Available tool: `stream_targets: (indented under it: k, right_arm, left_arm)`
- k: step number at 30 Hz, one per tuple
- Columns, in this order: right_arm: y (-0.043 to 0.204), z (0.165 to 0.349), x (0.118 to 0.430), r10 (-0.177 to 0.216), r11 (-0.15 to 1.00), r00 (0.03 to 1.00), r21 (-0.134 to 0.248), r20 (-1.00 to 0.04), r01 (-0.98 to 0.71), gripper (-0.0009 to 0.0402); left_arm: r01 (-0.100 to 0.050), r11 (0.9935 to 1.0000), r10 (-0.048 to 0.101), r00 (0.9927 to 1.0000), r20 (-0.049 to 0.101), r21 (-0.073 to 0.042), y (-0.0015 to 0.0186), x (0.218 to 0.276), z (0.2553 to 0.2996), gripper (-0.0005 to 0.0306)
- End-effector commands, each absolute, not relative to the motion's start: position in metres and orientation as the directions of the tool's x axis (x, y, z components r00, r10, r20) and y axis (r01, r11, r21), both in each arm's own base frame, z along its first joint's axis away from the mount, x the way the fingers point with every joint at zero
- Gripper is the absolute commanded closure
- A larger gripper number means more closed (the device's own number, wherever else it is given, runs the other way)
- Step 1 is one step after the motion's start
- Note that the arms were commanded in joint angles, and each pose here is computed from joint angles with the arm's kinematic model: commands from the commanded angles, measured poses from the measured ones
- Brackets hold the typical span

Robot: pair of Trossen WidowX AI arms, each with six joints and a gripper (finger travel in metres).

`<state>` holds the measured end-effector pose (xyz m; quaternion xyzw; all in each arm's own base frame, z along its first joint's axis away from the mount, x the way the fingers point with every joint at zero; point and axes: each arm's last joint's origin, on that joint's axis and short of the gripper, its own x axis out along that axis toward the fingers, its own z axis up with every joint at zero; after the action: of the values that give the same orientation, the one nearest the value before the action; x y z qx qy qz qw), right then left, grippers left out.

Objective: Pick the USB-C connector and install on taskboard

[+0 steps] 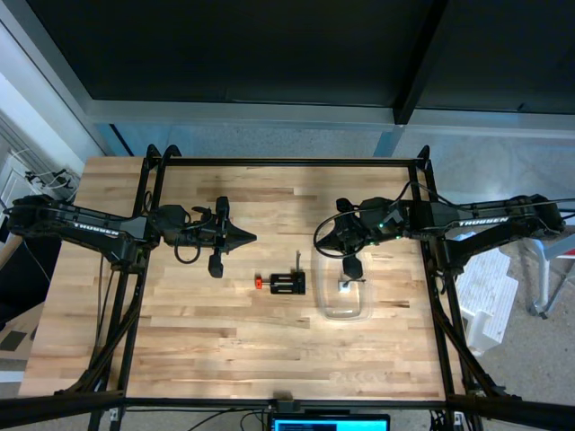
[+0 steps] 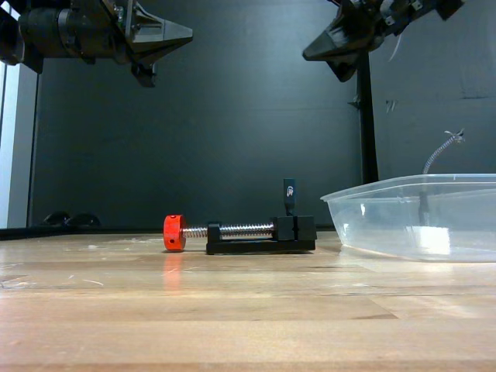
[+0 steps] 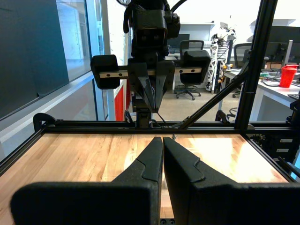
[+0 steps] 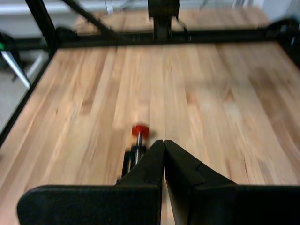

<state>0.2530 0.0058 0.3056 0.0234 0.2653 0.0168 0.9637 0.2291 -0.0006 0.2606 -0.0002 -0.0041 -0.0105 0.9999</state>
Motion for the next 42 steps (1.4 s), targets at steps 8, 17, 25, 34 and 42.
stream_targets:
  k: [8,17,25,34,42]
  right_arm:
    - [0.006,0.322,0.253,0.042,0.998,0.64,0.068,-0.767,0.016,0.0393]
    - [0.007,0.324,0.256,0.039,0.994,0.469,0.084,-0.882,0.076,0.0393]
    - [0.012,0.318,0.264,0.042,0.99,0.35,0.087,-0.936,0.113,0.0393]
    - [0.025,0.308,0.275,0.049,0.992,0.25,0.075,-0.967,0.097,0.0391]
    - [0.038,0.291,0.282,0.048,0.996,0.156,0.059,-0.987,0.067,0.0345]
  left_arm:
    - [0.021,0.99979,-0.021,0.99976,0.008,0.0,-0.0006,0.2292,0.2605,0.03]
    - [0.021,0.99977,-0.021,0.99974,0.008,0.0,-0.0007,0.2292,0.2605,0.03]
    - [0.021,0.99977,-0.021,0.99974,0.008,0.0,-0.0007,0.2292,0.2605,0.03]
    - [0.021,0.99978,-0.021,0.99975,0.008,0.0,-0.0006,0.2292,0.2605,0.03]
    - [0.021,0.99979,-0.021,0.99976,0.008,0.0,-0.0006,0.2292,0.2605,0.03]
